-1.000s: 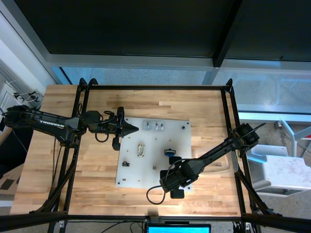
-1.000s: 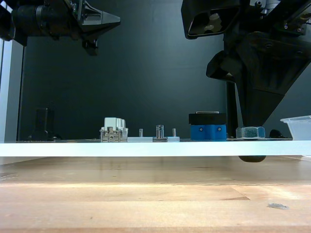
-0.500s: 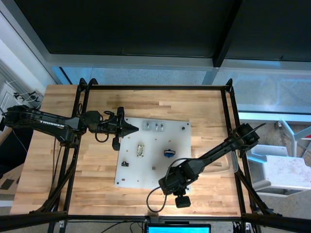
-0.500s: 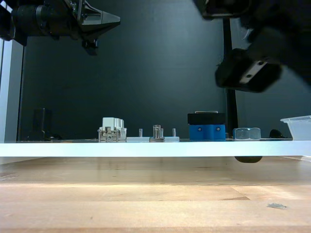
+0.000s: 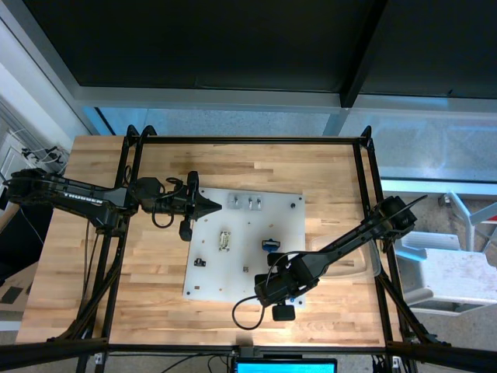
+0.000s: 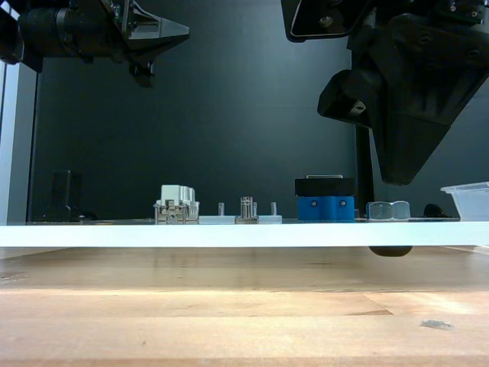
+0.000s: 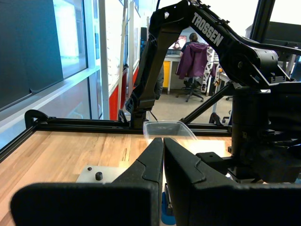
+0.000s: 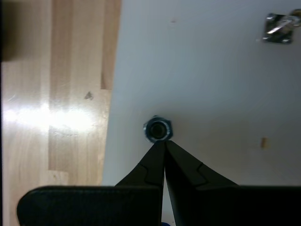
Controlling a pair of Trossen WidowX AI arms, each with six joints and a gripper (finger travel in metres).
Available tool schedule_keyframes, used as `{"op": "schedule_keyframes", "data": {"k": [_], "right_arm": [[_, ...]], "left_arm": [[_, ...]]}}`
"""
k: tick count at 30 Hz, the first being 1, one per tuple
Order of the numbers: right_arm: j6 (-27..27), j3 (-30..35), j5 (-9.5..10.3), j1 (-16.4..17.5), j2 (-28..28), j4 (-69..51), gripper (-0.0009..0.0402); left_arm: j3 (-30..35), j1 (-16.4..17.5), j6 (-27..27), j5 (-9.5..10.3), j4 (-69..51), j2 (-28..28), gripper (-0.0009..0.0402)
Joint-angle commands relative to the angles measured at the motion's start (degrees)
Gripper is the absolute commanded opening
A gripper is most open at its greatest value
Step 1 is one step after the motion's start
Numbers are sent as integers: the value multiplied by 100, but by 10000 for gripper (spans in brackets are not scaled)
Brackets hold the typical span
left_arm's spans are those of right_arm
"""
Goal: Pick the M12 fastener and fasten on the M12 threads
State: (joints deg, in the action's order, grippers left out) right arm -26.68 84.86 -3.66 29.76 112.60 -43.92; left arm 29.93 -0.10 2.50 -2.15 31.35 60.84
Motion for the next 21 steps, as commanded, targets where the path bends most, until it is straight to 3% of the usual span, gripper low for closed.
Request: {"op": "schedule_keyframes", "data": {"k": [1, 4, 6, 10, 12, 16, 17, 21], "right_arm": [[-138, 0, -133, 7, 98, -74, 0], [-179, 0, -160, 28, 153, -90, 0], [-232, 0, -284, 28, 188, -83, 0], [-251, 0, -262, 31, 219, -48, 0], [-243, 0, -66, 37, 214, 26, 0], [-83, 0, 756, 39, 205, 354, 0], [-72, 0, 844, 39, 201, 389, 0], [-94, 0, 822, 39, 188, 387, 0]], "left_arm": [[2, 2, 0, 0, 2, 2, 0], [2, 2, -2, 0, 0, 2, 0], [2, 2, -2, 0, 2, 2, 0], [2, 2, -2, 0, 2, 2, 0], [2, 0, -2, 0, 0, 2, 0], [2, 0, -2, 0, 2, 2, 0], [2, 0, -2, 0, 2, 2, 0], [2, 0, -2, 0, 9, 2, 0]]}}
